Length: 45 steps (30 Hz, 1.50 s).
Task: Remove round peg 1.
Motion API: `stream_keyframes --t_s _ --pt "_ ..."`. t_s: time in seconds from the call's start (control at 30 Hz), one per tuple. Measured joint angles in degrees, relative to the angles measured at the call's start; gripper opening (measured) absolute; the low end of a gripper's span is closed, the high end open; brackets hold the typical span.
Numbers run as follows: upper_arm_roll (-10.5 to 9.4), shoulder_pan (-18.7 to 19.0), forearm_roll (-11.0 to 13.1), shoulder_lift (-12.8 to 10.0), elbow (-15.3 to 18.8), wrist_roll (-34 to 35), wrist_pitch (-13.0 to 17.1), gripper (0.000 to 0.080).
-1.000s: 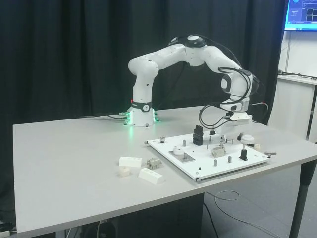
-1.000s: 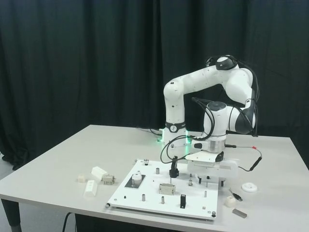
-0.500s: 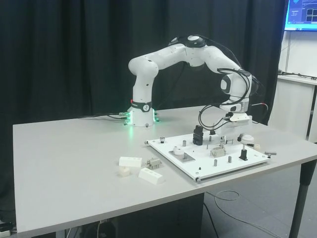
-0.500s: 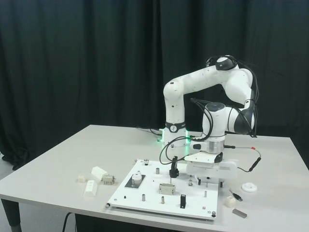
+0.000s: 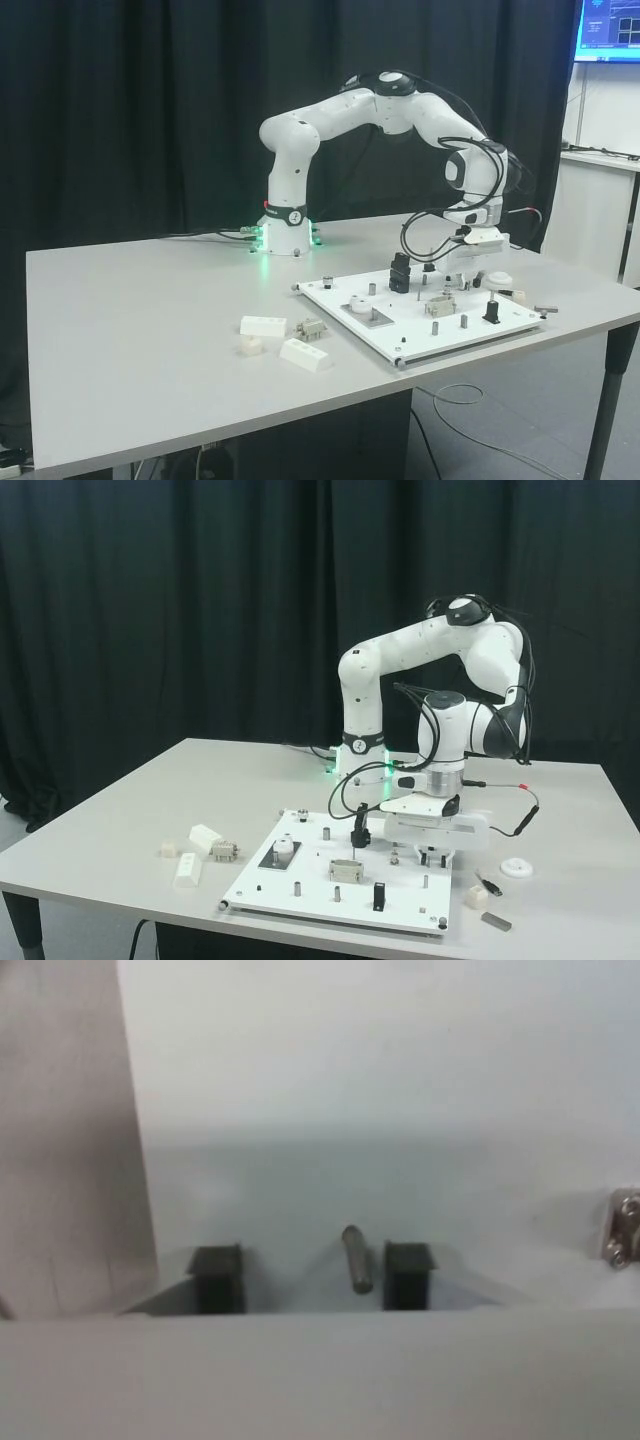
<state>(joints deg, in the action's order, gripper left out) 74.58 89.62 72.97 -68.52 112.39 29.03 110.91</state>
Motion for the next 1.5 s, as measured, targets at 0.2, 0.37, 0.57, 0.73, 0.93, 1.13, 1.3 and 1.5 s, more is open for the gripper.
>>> stream_keyframes --t_s 0.2,0.37,0.57,0.73,0.93,1.13,1.3,1.5 --pt "0.0 -0.41 -0.07 -0.07 0.05 0.0 0.71 0.017" --pt "0.0 -0.81 0.04 -0.09 0.03 -0.18 0.95 0.0037" --pt "-0.01 -0.8 0.14 -0.09 0.02 -0.34 0.95 0.0019" --pt "-0.01 -0.79 0.14 -0.09 0.02 -0.34 0.95 0.0019" --pt "0.09 -0.75 0.14 -0.03 0.01 -0.34 0.86 0.0019" --pt "1.21 -0.5 0.01 0.03 0.01 -0.35 -0.42 0.0019" --pt "3.03 -0.03 -0.25 0.05 0.01 -0.65 -2.36 0.0019" --pt "4.79 0.42 -0.7 0.06 0.01 -0.69 -3.89 0.0017"
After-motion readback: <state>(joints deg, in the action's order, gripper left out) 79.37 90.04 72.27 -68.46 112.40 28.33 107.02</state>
